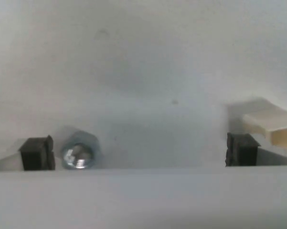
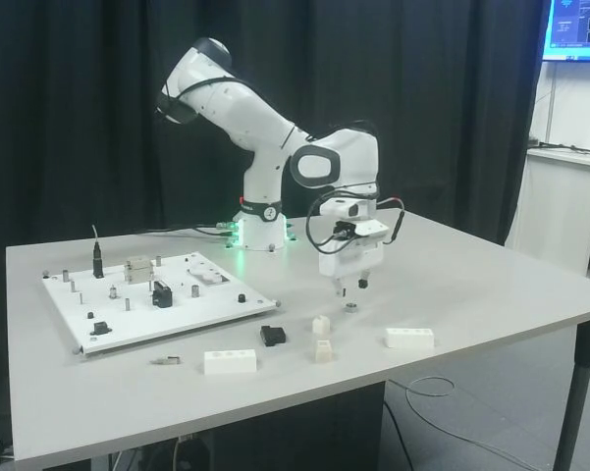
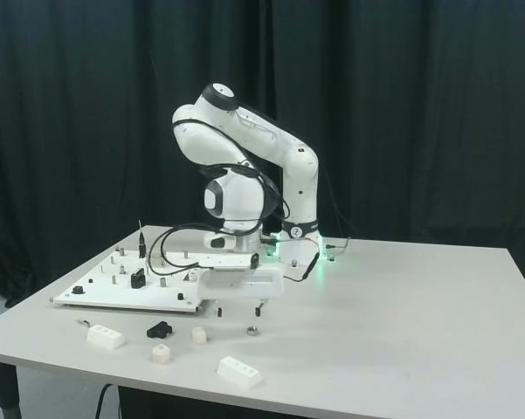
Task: Remove square peg 2.
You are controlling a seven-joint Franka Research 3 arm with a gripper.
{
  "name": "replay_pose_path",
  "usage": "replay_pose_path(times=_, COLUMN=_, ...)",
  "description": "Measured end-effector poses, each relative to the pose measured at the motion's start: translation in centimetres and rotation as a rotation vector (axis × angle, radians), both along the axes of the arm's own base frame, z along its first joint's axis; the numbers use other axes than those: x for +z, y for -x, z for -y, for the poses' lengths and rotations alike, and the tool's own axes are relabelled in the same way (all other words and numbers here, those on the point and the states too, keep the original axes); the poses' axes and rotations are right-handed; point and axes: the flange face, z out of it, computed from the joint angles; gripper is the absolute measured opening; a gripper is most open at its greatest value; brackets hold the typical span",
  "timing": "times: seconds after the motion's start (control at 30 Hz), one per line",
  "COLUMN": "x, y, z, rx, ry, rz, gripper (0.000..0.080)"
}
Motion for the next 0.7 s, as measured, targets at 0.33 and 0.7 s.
replay_pose_path(times=0.33, x=1.3, y=-1.5, z=4.3, rx=-0.072, ry=0.083, rz=-0.009, gripper=0.0800)
replay_pose_path(times=0.7, x=3.5, y=-2.0, z=12.2, rx=-0.113, ry=0.181, rz=-0.055, gripper=0.0800)
